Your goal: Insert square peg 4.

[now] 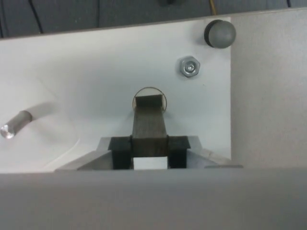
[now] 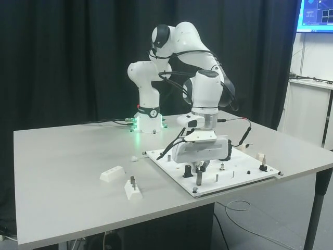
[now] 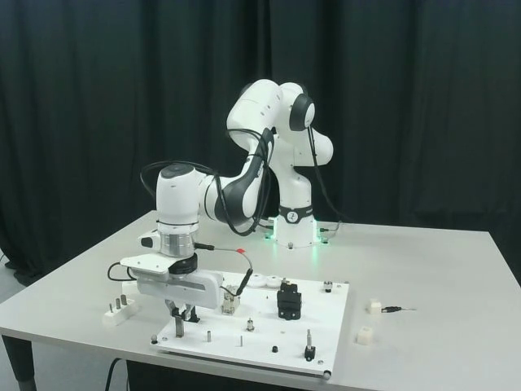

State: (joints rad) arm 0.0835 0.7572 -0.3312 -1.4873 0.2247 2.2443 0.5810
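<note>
Grey table (image 2: pixel 62 156), rectangular, stood before a black curtain (image 2: pixel 62 57). No brand, label or legible writing could be read on any item.

White Franka arm (image 2: pixel 177 47), base bolted at the table's 12 o'clock side, green lights (image 2: pixel 132 125) at its foot; the arm reached forward and down over the board.

White board (image 2: pixel 171 164), flat on the table, carried small fixtures: a black block (image 3: pixel 286 303), upright pins (image 3: pixel 308 338) and a bolt. Its near corner in the first room view lay at the table's 6 o'clock edge.

Gripper (image 1: pixel 150 155), pointing straight down over the board, clenched on the square peg (image 1: pixel 149 129); the black fingers (image 1: pixel 120 152) pressed both flanks of the peg in the wrist view.

Square peg, dark, held upright, its lower end at a round hole (image 1: pixel 150 99) in the board; whether the tip had entered the hole cannot be told.

White holder blocks: two (image 2: pixel 112 173) on the table at 9 o'clock of the board in the first room view, one (image 2: pixel 133 189) bearing a short upright peg; one (image 3: pixel 119 314) with several pegs beside the board in the second room view.

Grey round knob (image 1: pixel 219 33) at the board's corner, and a hex nut (image 1: pixel 190 67) just beside it, both near the hole.

Metal pin (image 1: pixel 15 123), lying tilted on the board, well apart from the peg.
</note>
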